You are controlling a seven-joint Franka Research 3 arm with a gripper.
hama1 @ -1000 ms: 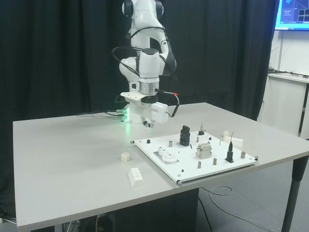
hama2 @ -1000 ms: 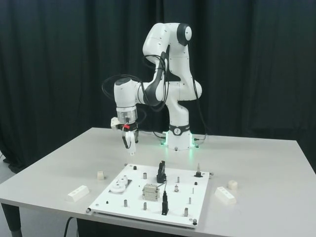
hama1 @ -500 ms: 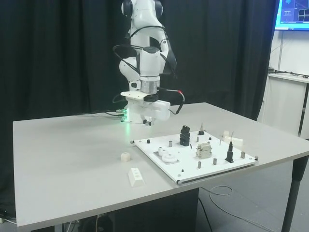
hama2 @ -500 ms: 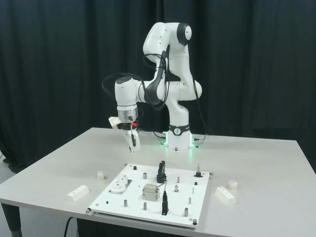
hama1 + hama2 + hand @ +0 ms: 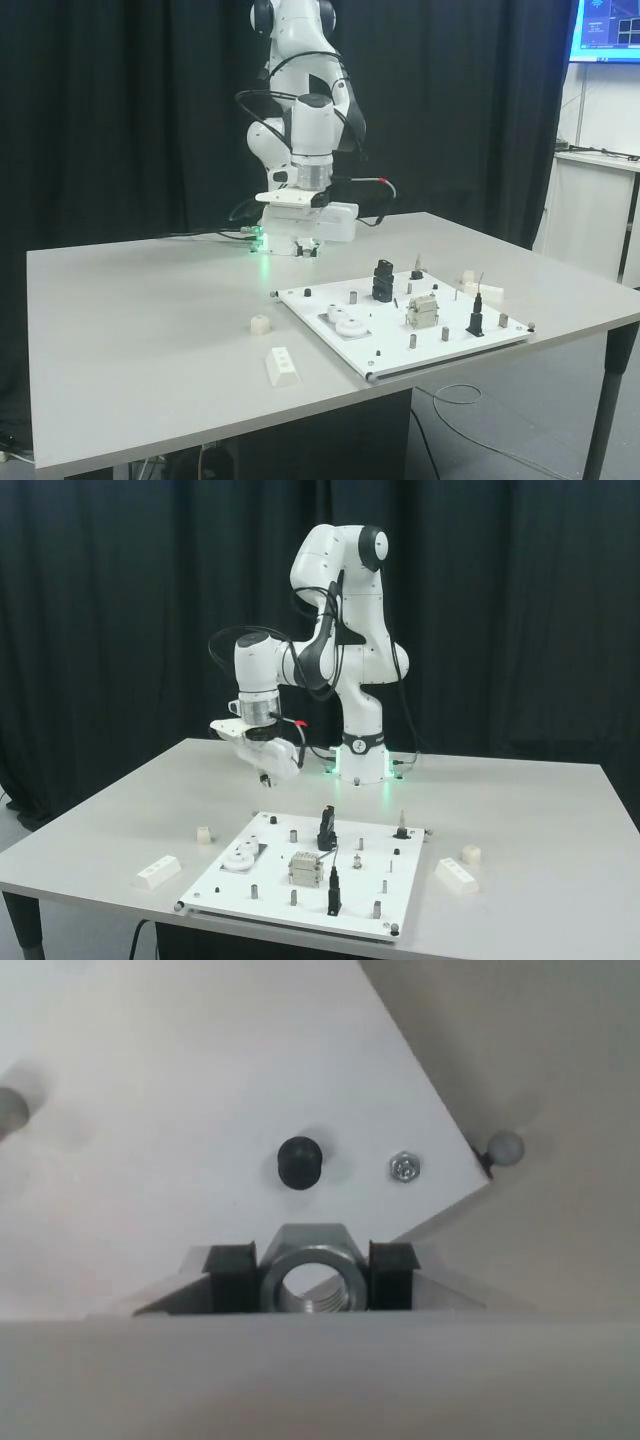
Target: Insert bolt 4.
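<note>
While the claw [image 5: 311, 1282] hung above the white board's [image 5: 180, 1080] corner, its black pads [image 5: 230, 1272] were clamped on a grey threaded metal hex piece [image 5: 311, 1285]. Stiff, small and likely slippery, it seemed best gripped across its flats.

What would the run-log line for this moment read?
gripper: shut on threaded part | position: above white board corner | black knob: below | insertion: not yet

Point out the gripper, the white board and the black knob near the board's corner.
gripper [image 5: 311, 1278], wrist view, midway between its fingertips, over the metal nut held there.
white board [image 5: 318, 305], first room view, bare surface near its far corner.
black knob [image 5: 298, 1160], wrist view, top of its rounded cap.
</note>
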